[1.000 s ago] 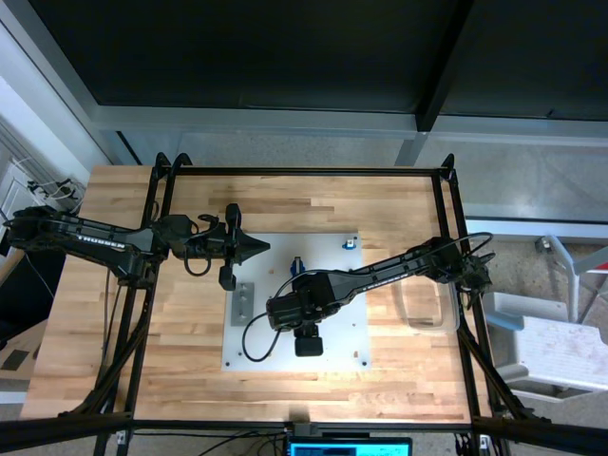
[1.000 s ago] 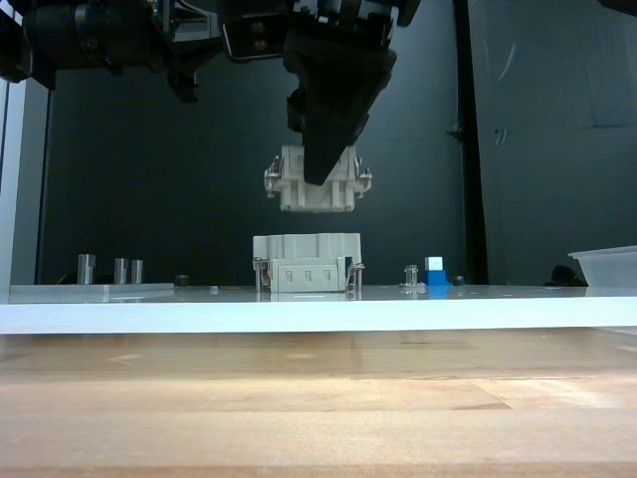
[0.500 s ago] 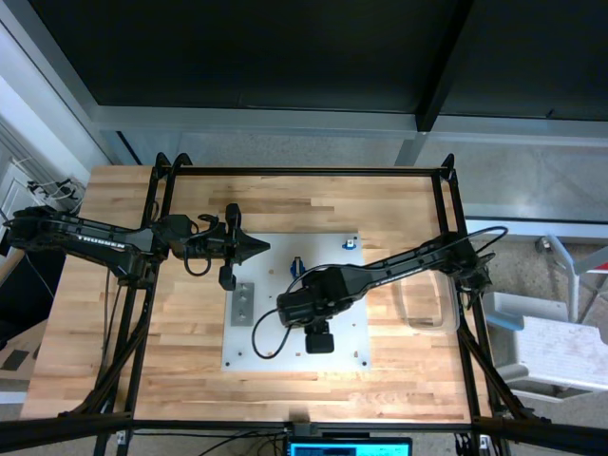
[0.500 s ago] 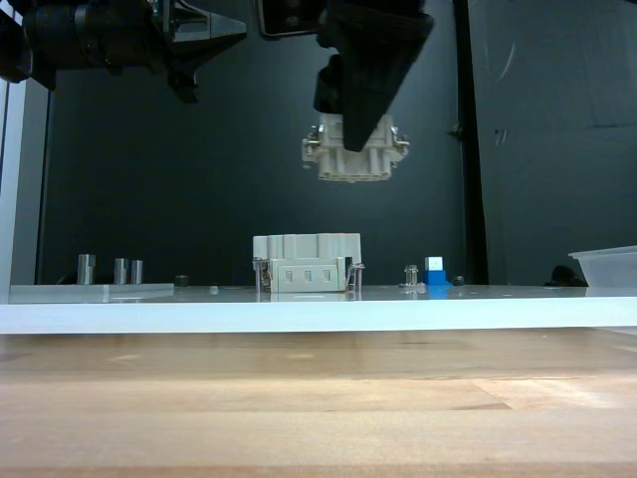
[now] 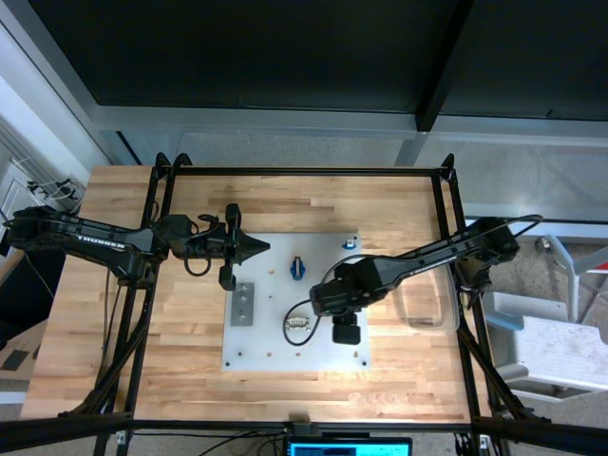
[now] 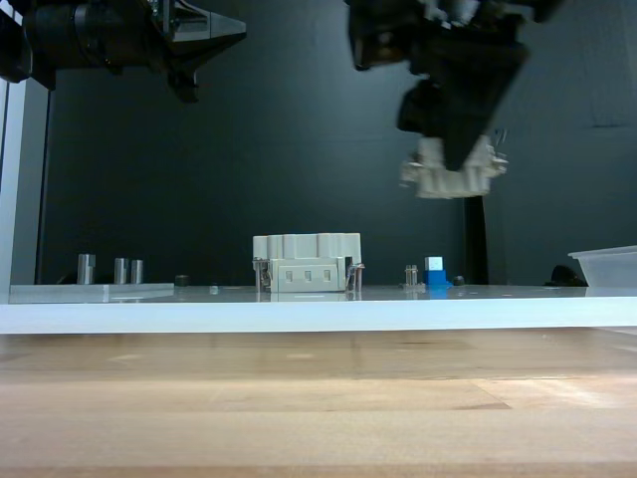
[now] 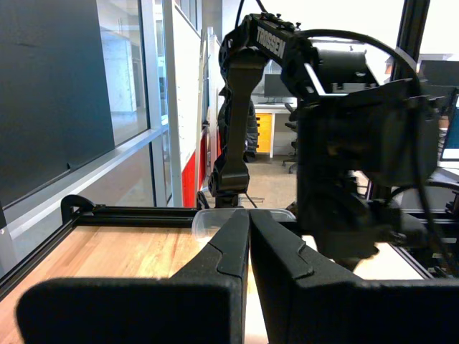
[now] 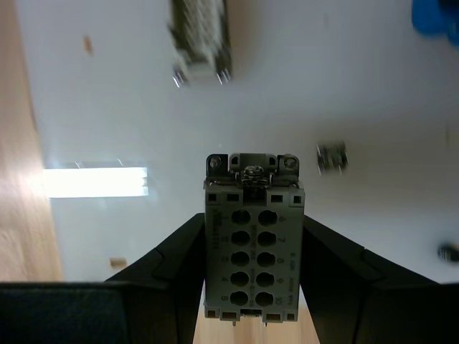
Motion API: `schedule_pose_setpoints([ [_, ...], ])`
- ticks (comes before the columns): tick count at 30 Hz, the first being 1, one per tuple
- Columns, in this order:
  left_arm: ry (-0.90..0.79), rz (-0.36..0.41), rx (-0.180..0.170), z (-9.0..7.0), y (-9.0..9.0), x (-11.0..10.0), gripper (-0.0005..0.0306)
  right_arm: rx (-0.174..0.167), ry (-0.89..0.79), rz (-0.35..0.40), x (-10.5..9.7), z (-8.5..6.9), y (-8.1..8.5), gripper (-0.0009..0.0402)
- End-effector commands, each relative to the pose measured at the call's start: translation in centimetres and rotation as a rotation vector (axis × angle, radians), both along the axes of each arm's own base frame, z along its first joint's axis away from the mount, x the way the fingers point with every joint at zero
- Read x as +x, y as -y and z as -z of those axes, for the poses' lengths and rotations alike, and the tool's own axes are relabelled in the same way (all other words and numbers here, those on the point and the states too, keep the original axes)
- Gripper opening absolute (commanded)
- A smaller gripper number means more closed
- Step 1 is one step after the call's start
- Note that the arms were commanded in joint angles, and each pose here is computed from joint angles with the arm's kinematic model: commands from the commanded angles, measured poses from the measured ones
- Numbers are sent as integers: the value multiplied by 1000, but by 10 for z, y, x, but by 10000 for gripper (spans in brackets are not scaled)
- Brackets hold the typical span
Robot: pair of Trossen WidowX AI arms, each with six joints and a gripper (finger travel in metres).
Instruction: Remove the HAN10-E connector and place it in the container
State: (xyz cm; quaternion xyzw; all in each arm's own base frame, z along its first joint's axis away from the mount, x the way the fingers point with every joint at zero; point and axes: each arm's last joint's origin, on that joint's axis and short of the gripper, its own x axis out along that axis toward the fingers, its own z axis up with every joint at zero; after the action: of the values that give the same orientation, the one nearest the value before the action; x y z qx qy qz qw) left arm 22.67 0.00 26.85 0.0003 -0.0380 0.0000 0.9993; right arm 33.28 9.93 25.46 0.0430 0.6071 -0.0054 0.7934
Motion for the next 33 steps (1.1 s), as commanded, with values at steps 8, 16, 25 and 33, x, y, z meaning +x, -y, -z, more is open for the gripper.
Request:
schedule_pose_setpoints([
  [8,0,0,0,0,0,0,0,14,-17,72,-40,6,12,8],
  [16,0,0,0,0,0,0,0,18,-30,109,-64,8,19,8],
  [25,0,0,0,0,0,0,0,31,-44,176,-93,12,28,8],
  [33,0,0,0,0,0,0,0,18,-70,276,-117,16,36,8],
])
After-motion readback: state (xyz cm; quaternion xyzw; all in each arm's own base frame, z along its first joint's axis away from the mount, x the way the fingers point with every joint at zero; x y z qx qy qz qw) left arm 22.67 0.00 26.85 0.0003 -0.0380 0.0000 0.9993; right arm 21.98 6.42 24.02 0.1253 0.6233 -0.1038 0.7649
